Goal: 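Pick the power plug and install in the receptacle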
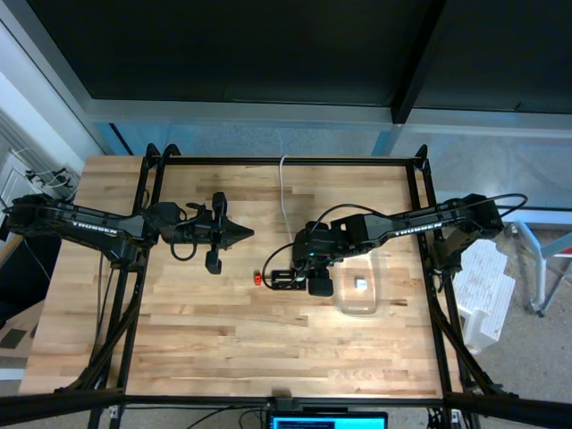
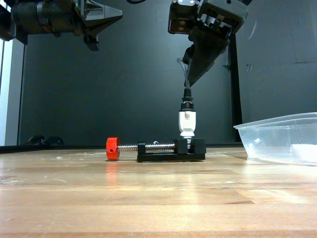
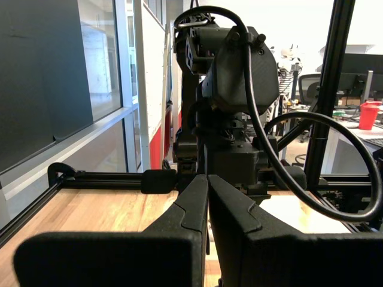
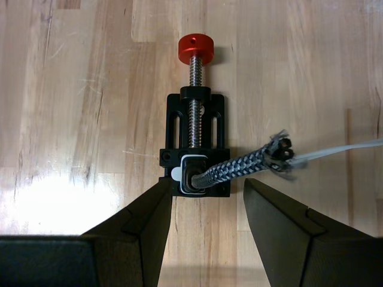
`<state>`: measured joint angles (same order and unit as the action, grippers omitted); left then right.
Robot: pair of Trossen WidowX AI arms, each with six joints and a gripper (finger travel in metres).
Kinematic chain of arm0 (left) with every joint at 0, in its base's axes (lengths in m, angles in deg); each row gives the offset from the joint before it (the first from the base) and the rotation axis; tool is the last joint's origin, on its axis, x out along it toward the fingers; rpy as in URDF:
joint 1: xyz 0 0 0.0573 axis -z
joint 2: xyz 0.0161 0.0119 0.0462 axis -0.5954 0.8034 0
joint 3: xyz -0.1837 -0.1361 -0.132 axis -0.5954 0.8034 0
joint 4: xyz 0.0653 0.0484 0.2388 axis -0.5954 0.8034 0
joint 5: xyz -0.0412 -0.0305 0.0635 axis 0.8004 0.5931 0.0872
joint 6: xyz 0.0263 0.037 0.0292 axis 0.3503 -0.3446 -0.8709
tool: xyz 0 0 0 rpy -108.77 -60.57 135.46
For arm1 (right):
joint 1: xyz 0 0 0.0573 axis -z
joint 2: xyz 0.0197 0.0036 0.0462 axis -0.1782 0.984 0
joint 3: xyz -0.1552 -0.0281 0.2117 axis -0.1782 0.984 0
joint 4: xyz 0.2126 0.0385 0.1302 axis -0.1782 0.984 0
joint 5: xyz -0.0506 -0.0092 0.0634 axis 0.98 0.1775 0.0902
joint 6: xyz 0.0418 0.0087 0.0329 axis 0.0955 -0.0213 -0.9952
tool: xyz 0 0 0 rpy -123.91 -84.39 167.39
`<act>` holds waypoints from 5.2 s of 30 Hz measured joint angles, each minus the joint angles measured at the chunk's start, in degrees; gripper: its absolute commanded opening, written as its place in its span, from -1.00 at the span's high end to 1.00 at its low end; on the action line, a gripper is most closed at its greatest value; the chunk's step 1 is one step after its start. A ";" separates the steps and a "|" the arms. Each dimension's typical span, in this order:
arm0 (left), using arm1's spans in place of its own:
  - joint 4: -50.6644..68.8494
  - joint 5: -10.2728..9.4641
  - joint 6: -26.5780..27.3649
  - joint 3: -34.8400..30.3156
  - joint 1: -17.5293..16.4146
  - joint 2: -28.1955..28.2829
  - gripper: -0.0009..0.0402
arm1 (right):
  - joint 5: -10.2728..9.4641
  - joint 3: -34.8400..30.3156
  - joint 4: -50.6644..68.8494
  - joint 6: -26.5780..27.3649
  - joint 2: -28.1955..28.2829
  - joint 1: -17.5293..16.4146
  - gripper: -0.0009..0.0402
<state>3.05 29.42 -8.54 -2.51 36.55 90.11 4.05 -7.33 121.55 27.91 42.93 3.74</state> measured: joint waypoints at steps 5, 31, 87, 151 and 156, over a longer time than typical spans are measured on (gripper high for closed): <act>0.00 -0.02 0.00 -0.02 0.00 0.00 0.96 | -0.13 1.81 0.59 0.87 -3.19 -0.04 0.16; 0.00 -0.02 0.00 -0.02 0.00 0.00 0.96 | 0.11 31.45 -47.52 1.92 -35.15 6.45 0.95; 0.00 -0.02 0.00 -0.02 0.00 0.00 0.96 | -0.44 45.03 -68.17 -0.24 -39.60 6.51 0.96; -0.02 -0.02 0.00 -0.02 0.00 0.00 0.96 | -0.39 44.94 -67.89 -0.13 -39.58 6.54 0.96; 0.00 0.00 0.00 -0.02 0.00 0.00 0.96 | -0.42 44.94 -67.89 -0.11 -39.58 6.54 0.96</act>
<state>3.05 29.42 -8.54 -2.53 36.55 90.11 3.63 37.61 53.66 27.80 3.35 10.28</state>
